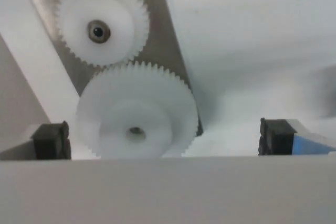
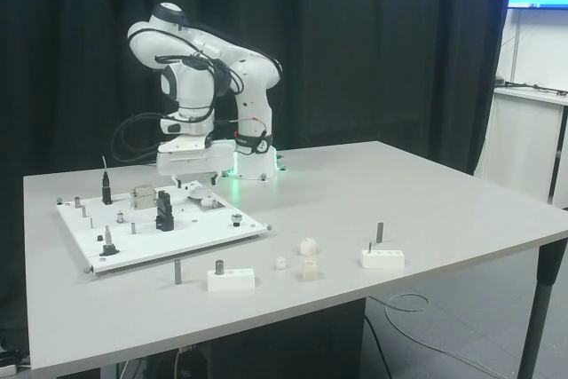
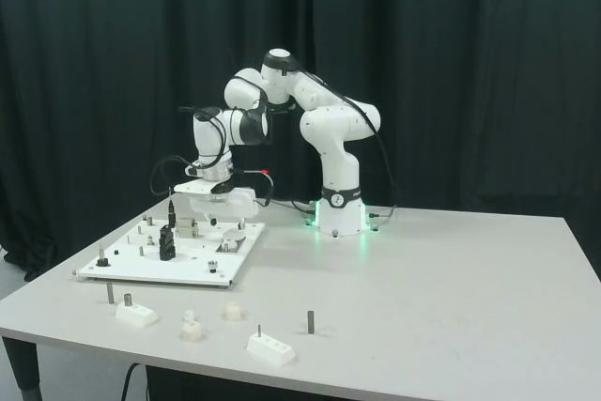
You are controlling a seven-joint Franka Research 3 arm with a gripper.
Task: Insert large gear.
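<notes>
White teeth fill the wrist view: the large gear sits low on the grey plate, its rim meshing with a smaller gear, so it looks seated on its shaft. The gripper hangs right above with black fingertips spread wide, touching nothing, judging by the gap either side.

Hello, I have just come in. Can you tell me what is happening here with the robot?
The white arm holds its gripper low over the white board on the grey table. In the wrist view the fingers are open. The large gear sits between them on the board, its teeth touching a smaller gear. It looks already inserted.
</notes>
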